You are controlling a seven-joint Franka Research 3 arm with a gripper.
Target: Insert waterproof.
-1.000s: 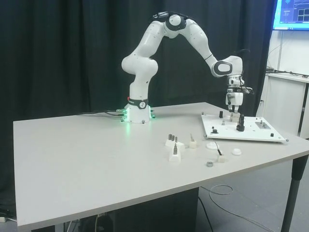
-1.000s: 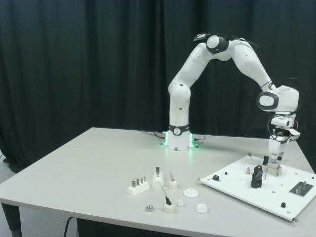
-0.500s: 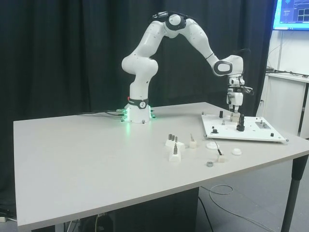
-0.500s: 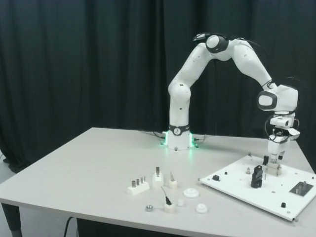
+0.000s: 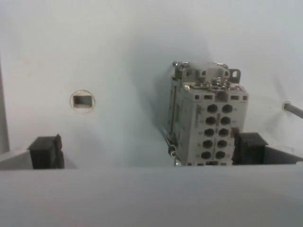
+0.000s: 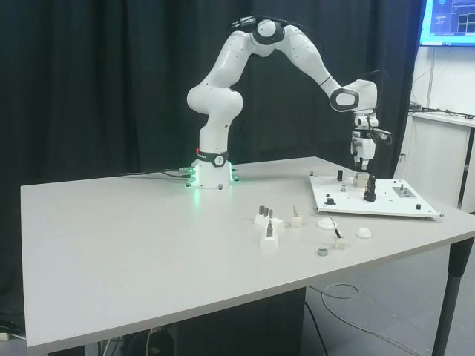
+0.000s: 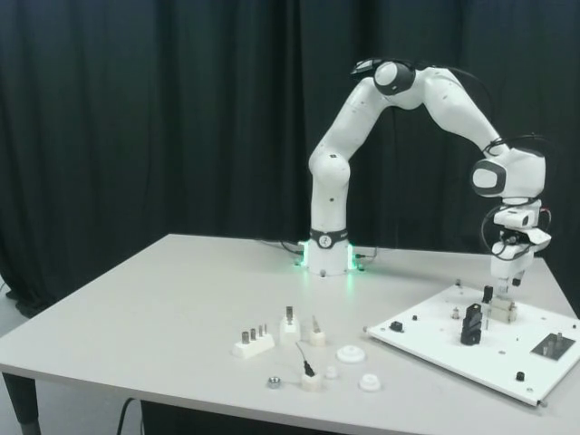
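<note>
- My gripper hangs above the white assembly board, its fingers spread with nothing between them.
- The waterproof connector, a grey multi-pin block, stands upright on the board near its far edge, directly below me.
- It looks seated in place, so I judge the insertion done.
- What is left: probably only pulling clear; I cannot confirm that it is fully latched.
</note>
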